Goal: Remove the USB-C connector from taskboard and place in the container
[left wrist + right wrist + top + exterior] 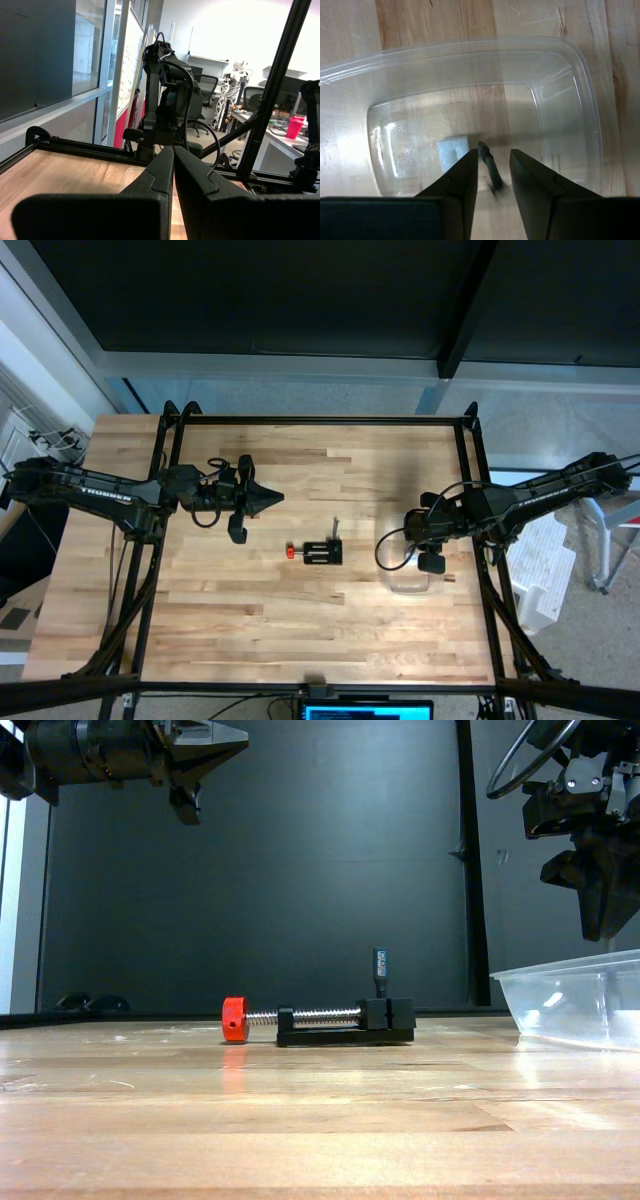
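The taskboard (pixel 322 553) is a small black vise with a red-orange knob (pixel 234 1019), lying mid-table. A thin pale USB-C connector (pixel 380 966) stands upright in its jaw end, also seen as a grey sliver (pixel 335 529). My right gripper (pixel 493 156) hangs open over the clear container (pixel 570 100), well to the right of the taskboard (pixel 345 1023). Between its fingers shows a thin dark blurred piece (pixel 489 167) that I cannot identify. My left gripper (pixel 268 498) is shut, high above the table, left of and beyond the taskboard.
A small white square piece (pixel 452 148) lies on the container floor. The container (pixel 408 578) sits at the table's right, near the black frame rail (pixel 482 540). The right arm's cable loop (pixel 392 550) hangs beside the container.
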Action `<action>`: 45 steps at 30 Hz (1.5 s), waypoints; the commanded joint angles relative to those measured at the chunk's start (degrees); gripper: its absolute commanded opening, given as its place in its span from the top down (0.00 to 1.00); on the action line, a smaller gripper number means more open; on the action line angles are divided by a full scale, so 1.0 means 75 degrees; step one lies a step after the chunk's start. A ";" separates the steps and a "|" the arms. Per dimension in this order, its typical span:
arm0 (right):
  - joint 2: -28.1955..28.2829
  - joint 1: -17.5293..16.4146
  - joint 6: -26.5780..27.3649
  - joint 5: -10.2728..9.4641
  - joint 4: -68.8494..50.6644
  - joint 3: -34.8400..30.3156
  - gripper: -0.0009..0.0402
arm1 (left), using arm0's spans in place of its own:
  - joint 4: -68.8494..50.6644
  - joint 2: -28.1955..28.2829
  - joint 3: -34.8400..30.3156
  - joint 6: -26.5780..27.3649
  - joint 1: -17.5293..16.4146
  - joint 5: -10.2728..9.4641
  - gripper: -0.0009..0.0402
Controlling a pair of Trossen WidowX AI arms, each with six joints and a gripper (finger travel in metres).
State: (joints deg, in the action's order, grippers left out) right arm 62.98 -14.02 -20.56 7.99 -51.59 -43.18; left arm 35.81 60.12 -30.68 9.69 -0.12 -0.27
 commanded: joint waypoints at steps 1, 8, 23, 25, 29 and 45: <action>0.0023 0.0000 -0.0006 0.0006 0.0006 -0.0003 0.69 | 0.0003 0.0000 -0.0003 -0.0003 -0.0003 0.0003 0.98; 0.0023 0.0000 -0.0003 0.0009 0.0009 -0.0006 0.63 | 0.0003 0.0000 -0.0003 -0.0003 -0.0003 0.0003 0.98; -0.0283 0.0093 0.0256 0.0286 0.0364 -0.0513 0.65 | 0.0003 0.0000 -0.0003 -0.0003 -0.0003 0.0003 0.98; -0.0408 0.0204 0.0379 0.0259 0.0723 -0.0557 0.67 | 0.0003 0.0000 -0.0003 -0.0003 -0.0003 0.0003 0.98; -0.0525 0.0513 0.0828 0.0114 0.1510 -0.0557 0.70 | 0.0006 0.0000 -0.0003 -0.0003 -0.0003 0.0003 0.98; -0.0542 0.1291 0.2008 -0.0600 0.5097 -0.0557 0.96 | 0.0003 0.0000 -0.0003 -0.0003 -0.0003 0.0003 0.98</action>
State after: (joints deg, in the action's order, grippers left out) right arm 58.87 -4.99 -5.82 4.08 -15.14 -47.35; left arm 35.83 60.10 -30.68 9.67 -0.12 -0.27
